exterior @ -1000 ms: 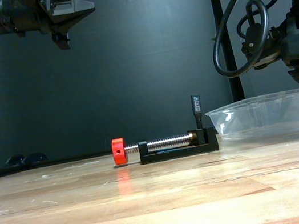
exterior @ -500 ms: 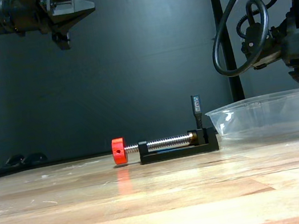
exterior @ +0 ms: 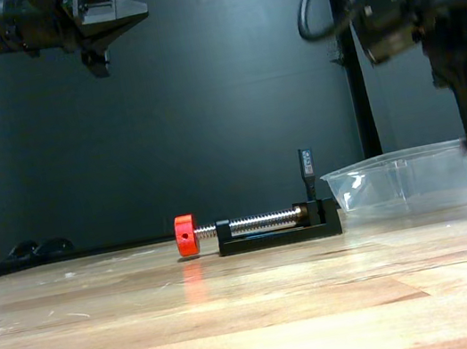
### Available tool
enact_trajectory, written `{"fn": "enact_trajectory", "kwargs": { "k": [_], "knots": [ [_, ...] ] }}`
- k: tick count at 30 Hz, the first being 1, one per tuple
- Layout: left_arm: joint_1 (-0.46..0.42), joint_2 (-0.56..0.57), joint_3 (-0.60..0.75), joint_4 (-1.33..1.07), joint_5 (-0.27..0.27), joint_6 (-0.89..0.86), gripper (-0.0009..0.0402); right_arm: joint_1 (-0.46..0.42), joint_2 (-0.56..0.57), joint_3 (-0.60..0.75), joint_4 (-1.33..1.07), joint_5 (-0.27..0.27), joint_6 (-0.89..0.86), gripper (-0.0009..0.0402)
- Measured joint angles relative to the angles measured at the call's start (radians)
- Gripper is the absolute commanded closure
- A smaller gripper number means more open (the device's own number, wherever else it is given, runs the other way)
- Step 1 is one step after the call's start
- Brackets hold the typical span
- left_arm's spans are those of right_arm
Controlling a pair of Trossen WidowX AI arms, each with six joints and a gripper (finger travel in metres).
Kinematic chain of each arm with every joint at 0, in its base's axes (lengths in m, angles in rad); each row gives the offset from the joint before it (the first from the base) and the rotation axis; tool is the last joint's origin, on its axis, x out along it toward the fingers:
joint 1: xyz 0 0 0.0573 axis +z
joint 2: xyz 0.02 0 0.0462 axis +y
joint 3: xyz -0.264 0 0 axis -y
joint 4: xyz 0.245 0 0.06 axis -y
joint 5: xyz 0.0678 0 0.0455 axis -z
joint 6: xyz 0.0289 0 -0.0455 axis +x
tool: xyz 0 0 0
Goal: Remove the USB-C connector from the USB-C receptacle and place in the container
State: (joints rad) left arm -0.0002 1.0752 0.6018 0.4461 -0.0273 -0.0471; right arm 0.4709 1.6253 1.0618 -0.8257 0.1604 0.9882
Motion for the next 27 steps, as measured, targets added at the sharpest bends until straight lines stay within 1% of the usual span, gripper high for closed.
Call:
{"fn": "enact_trajectory", "kwargs": {
  "k": [8, 13, 17, 27],
  "knots": [
    [0.000, 0.000, 0.000, 0.000, 0.000, 0.000, 0.0393, -0.022, -0.039, 0.159, -0.169, 0.005, -0.105, 0.0393],
    [0.000, 0.000, 0.000, 0.000, 0.000, 0.000, 0.0393, -0.062, -0.078, 0.171, -0.192, 0.020, -0.121, 0.0393],
    [0.000, 0.000, 0.000, 0.000, 0.000, 0.000, 0.0393, -0.141, -0.087, 0.167, -0.223, 0.031, -0.167, 0.0393],
    [0.000, 0.000, 0.000, 0.000, 0.000, 0.000, 0.0393, -0.405, -0.087, 0.144, -0.211, 0.032, -0.395, 0.0393]
  ]
}}
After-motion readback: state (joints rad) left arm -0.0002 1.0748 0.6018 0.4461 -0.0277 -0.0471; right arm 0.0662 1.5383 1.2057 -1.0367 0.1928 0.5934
